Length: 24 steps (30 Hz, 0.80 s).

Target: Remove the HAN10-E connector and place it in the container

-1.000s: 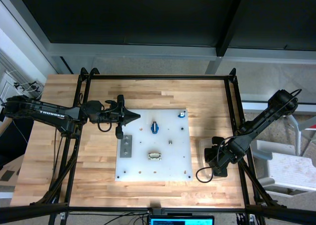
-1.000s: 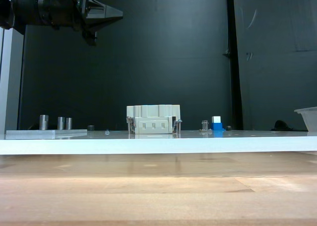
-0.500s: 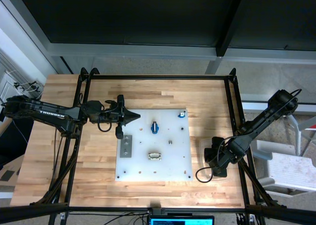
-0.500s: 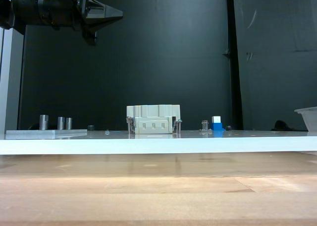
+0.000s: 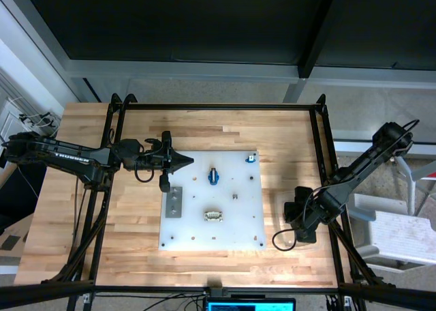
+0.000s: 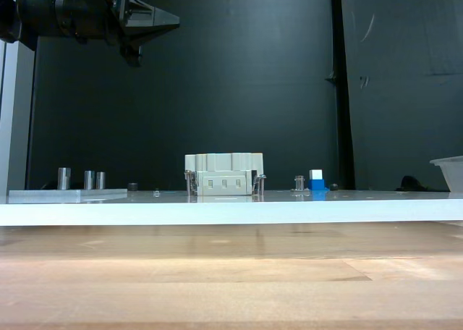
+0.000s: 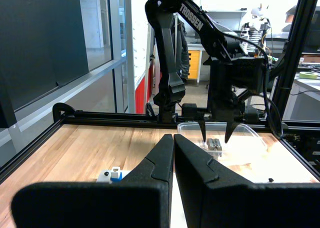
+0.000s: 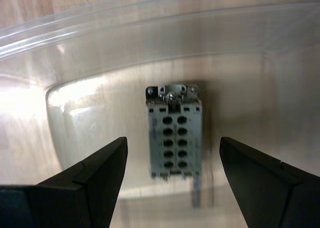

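The HAN10-E connector (image 8: 173,138), a light grey-beige block with metal ends, lies flat on the floor of the clear container (image 8: 75,95). My right gripper (image 8: 172,140) hangs open just above it, one finger on either side and neither touching. From the left wrist view, the right gripper (image 7: 215,137) is open over the connector (image 7: 214,145) in the container (image 7: 250,130). From above, the right gripper (image 5: 300,215) covers most of the container. My left gripper (image 5: 189,161) is shut and empty, high over the white board's far left edge.
On the white board (image 5: 238,236) stand a beige connector housing (image 5: 213,217), a small blue part (image 5: 212,176), a blue-and-white piece (image 5: 251,158) and a grey metal plate with holes (image 5: 175,202). A black frame (image 5: 320,140) runs around the wooden table.
The right arm has shifted slightly to the right over the container. The left arm and everything on the board have stayed put.
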{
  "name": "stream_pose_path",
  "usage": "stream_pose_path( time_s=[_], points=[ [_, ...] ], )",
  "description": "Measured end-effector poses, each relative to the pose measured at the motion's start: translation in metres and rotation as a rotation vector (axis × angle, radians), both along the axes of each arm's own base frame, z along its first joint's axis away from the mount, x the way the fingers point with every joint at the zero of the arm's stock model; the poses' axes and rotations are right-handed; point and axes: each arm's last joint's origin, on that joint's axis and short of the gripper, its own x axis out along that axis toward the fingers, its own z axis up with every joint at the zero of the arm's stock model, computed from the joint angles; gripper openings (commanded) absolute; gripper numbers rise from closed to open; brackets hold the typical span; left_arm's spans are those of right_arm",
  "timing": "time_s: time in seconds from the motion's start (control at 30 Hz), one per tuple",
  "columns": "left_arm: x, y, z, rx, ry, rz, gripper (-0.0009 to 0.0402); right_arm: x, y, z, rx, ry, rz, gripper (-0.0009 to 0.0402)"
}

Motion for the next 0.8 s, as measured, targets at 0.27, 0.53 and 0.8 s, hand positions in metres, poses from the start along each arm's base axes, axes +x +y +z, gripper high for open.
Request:
stream_pose_path(
  time_s=[0.27, 0.53, 0.8],
  points=[
    [0.000, 0.000, 0.000, 0.000, 0.000, 0.000, 0.0000, -0.004, -0.003, 0.032, 0.023, -0.024, -0.003, 0.0259],
    [0.000, 0.000, 0.000, 0.000, 0.000, 0.000, 0.0000, -0.007, -0.006, 0.058, 0.025, -0.024, -0.003, 0.0259],
    [0.000, 0.000, 0.000, 0.000, 0.000, 0.000, 0.0000, -0.006, -0.005, 0.071, 0.043, -0.044, -0.002, 0.0236]
  ],
)
